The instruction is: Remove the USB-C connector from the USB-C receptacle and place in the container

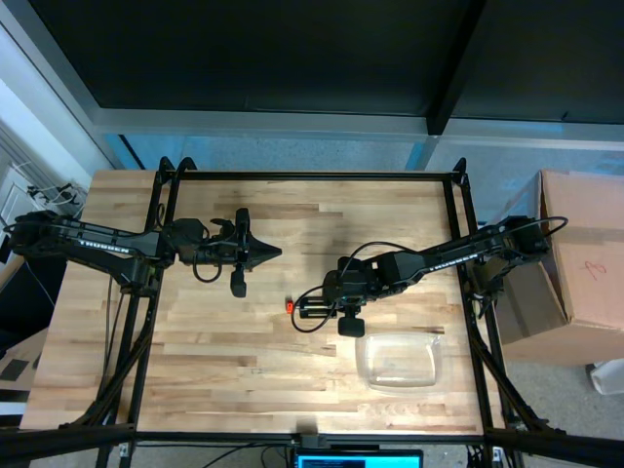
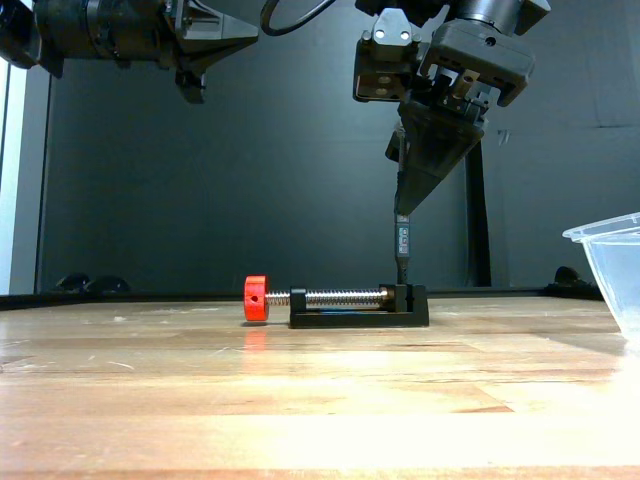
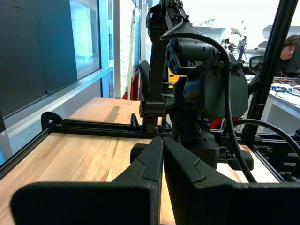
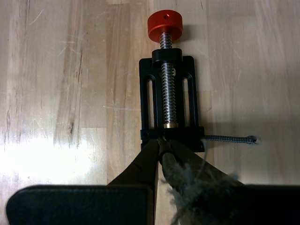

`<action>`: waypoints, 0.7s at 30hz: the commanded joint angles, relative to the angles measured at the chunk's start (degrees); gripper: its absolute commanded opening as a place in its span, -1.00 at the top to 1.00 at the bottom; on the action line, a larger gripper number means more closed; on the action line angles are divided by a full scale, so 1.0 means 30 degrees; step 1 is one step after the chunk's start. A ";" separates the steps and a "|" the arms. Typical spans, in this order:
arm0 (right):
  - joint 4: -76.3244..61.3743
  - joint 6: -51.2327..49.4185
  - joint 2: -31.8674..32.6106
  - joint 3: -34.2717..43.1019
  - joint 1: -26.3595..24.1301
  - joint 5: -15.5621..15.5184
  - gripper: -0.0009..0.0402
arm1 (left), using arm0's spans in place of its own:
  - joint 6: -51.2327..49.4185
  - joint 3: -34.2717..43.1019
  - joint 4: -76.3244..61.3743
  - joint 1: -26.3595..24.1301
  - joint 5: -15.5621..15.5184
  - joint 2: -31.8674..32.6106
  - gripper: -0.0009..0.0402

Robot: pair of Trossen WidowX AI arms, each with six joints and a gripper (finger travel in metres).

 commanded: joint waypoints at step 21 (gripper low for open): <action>-0.0714 -0.0138 -0.2382 0.0342 -0.0007 0.0000 0.96 | 0.0000 0.0000 0.0007 0.0000 0.0000 0.0000 0.96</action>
